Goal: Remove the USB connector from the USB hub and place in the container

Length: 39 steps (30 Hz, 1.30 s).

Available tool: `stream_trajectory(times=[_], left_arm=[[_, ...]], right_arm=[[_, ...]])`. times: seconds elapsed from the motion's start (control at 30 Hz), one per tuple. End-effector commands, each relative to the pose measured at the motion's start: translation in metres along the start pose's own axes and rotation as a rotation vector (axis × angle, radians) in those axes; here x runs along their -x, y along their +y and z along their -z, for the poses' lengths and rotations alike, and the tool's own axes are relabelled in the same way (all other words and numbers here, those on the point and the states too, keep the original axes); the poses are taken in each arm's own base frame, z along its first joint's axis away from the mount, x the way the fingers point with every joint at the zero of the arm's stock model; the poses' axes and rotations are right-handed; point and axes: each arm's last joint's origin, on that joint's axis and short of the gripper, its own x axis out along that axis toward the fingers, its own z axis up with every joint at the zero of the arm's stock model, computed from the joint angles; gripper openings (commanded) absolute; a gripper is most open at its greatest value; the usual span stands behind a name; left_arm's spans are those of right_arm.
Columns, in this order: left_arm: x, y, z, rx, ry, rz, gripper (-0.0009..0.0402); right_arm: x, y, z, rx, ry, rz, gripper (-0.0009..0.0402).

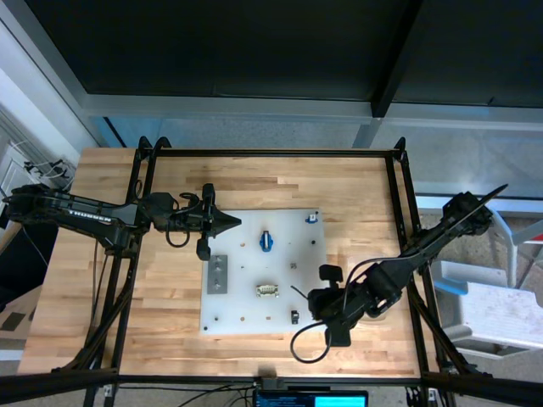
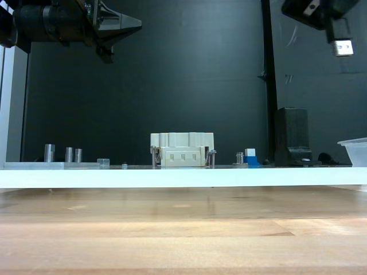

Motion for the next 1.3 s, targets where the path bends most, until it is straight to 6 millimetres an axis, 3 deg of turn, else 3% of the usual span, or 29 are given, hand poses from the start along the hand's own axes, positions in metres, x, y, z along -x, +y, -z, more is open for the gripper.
stream_trajectory(times=[0.03, 0.63, 1.0, 1.3], left_arm=[[0.000, 0.000, 0.000, 0.000, 0.000, 0.000, 0.0001], [0.000, 0.000, 0.000, 0.000, 0.000, 0.000, 0.0001], [0.000, 0.000, 0.000, 0.000, 0.000, 0.000, 0.0001], [0.000, 0.000, 0.000, 0.000, 0.000, 0.000, 0.0001]], right_arm=[[0.008, -0.003, 0.004, 0.005, 0.002, -0.002, 0.0000], [0.028, -0.018, 0.023, -0.009, 0.027, 0.017, 0.0000], [0.038, -0.028, 0.088, -0.172, 0.113, -0.010, 0.0000], [0.041, -0.035, 0.125, -0.244, 0.157, -0.031, 0.0000]])
